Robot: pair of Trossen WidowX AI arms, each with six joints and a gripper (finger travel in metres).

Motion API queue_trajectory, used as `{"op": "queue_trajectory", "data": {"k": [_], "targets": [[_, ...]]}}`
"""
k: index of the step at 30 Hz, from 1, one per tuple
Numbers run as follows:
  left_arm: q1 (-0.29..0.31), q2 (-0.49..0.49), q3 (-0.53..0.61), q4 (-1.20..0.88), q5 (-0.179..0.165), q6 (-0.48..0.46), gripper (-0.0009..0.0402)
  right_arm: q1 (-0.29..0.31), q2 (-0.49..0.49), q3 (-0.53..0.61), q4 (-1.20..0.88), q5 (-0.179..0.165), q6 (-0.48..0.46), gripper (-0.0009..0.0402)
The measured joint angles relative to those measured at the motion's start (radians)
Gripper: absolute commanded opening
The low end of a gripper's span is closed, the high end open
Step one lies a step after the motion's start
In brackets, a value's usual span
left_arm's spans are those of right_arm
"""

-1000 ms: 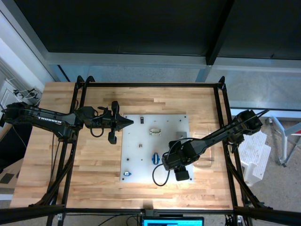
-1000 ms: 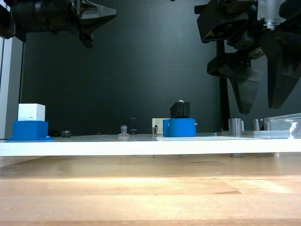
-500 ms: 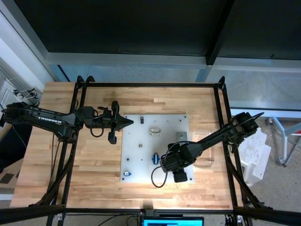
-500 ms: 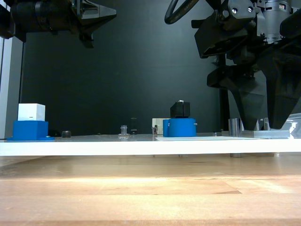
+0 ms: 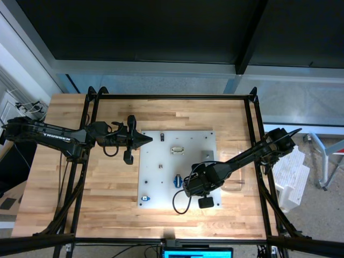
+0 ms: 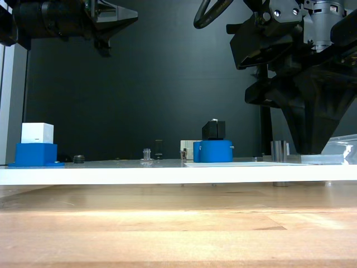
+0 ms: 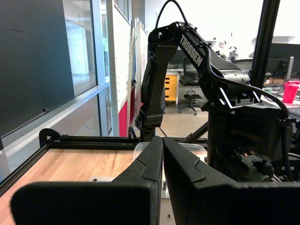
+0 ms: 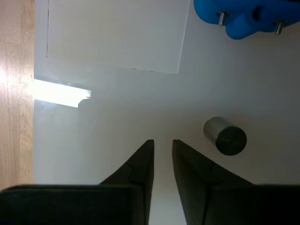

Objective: Remove the 16mm cylinder and place in the container

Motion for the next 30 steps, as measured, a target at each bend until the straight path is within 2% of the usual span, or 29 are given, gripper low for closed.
{"op": "queue_trajectory", "data": {"k": [4,20,30], "targets": [[0.0,0.0,0.0,0.0,0.0,0.0,0.0,0.0,0.0,0.0,0.0,0.0,0.0,-0.0003],[0.0,0.0,0.0,0.0,0.0,0.0,0.0,-0.002,-0.002,0.001,-0.01,0.0,-0.002,0.0],[0.0,0.0,0.0,0.0,0.0,0.0,0.0,-0.003,-0.064,0.01,-0.053,0.0,-0.006,0.0]]}}
